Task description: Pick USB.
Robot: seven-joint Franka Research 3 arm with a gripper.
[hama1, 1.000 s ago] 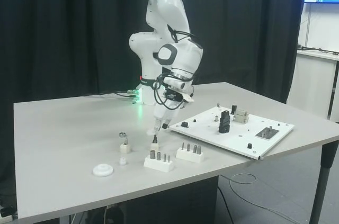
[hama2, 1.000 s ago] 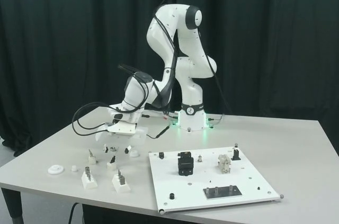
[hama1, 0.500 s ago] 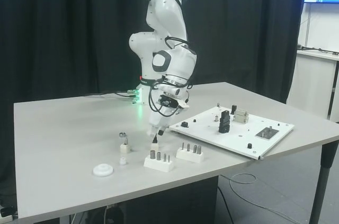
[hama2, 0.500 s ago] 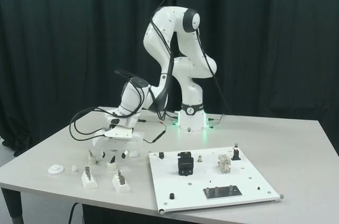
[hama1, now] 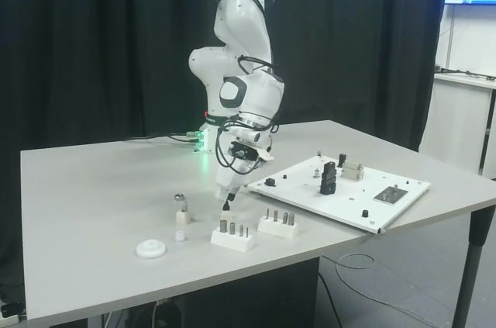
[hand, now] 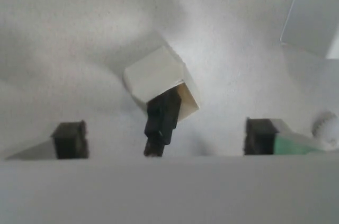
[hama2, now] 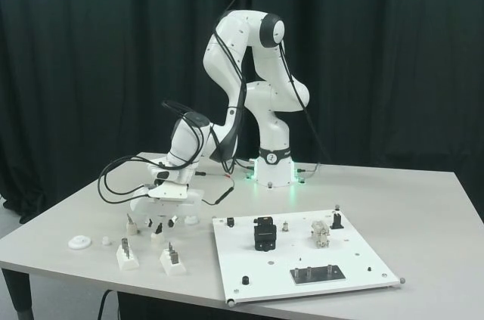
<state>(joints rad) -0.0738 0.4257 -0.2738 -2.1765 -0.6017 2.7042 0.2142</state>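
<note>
- The gripper hung low with its fingers spread, one on either side of the black USB.
- The USB stood in a small white holder near the desk's front edge.
- Approach looked finished; next, close squarely and lift straight out.

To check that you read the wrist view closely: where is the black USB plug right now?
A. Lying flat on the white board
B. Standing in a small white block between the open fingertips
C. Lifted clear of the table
B: the USB plug sits in its white block, with the gripper open either side.
</note>
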